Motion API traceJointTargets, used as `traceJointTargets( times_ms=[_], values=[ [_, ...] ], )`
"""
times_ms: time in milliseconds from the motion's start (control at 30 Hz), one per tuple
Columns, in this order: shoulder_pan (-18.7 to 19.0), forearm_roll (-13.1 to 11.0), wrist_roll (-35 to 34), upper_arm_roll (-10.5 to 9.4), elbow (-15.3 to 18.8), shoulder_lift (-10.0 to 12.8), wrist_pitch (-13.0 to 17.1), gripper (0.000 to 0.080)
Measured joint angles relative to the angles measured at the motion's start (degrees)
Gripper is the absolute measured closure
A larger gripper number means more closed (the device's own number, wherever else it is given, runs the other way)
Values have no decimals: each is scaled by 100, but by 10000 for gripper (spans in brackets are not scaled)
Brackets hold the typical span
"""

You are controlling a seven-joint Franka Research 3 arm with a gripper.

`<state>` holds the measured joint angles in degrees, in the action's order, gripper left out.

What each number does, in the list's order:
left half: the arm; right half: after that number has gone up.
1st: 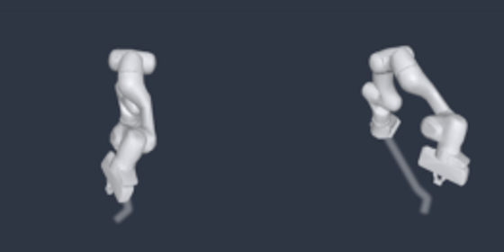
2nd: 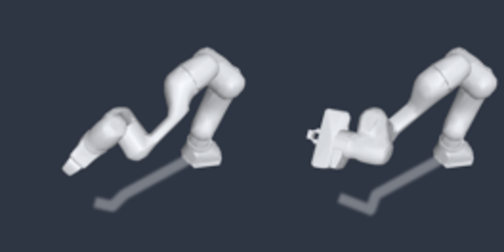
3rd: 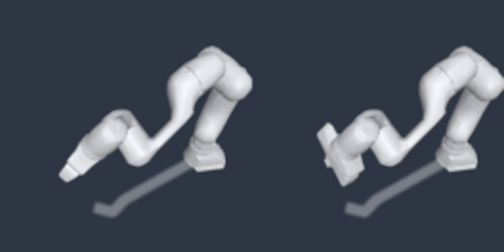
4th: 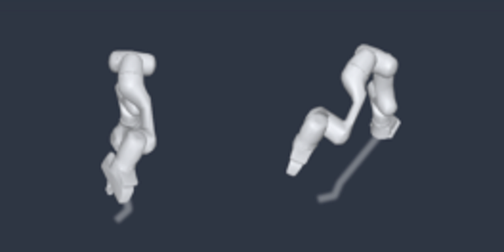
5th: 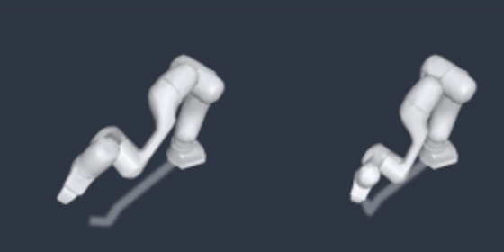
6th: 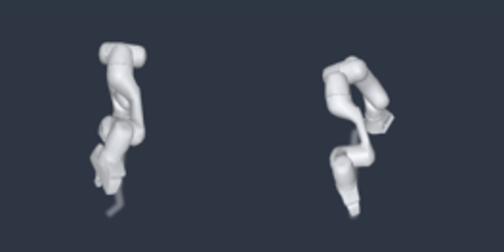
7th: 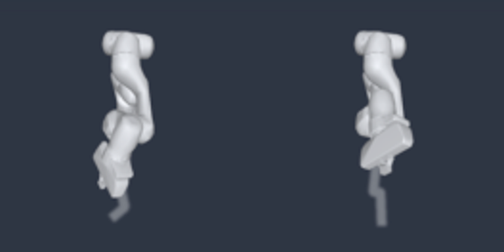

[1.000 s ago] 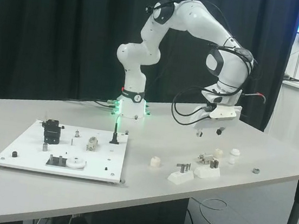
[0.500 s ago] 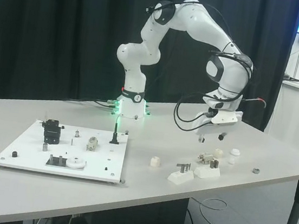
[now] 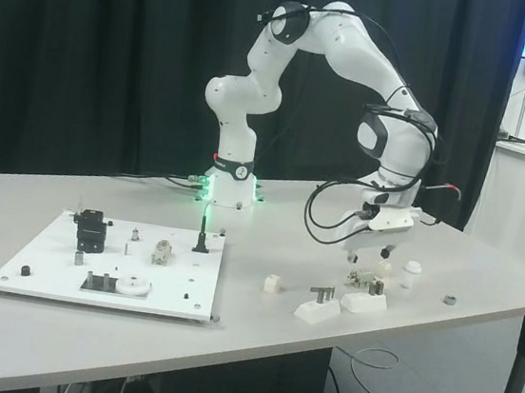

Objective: Pick waterproof.

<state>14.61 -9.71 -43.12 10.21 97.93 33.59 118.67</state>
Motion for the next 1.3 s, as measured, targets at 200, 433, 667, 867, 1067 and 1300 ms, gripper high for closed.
traceJointTargets(
  times_ms=[200, 433, 667, 867, 1067, 1300],
  values=[
    [20, -2, 30, -27, 225, -1, 272, 3],
    [24, -4, 33, -110, 423, 0, 562, 3],
    [27, -4, 34, -157, 546, 0, 789, 3],
    [29, -4, 34, -160, 617, 4, 913, 3],
    [32, -4, 34, -169, 700, 6, 1076, 3],
    [47, -4, 34, -169, 731, 44, 1212, 3]
  ],
)
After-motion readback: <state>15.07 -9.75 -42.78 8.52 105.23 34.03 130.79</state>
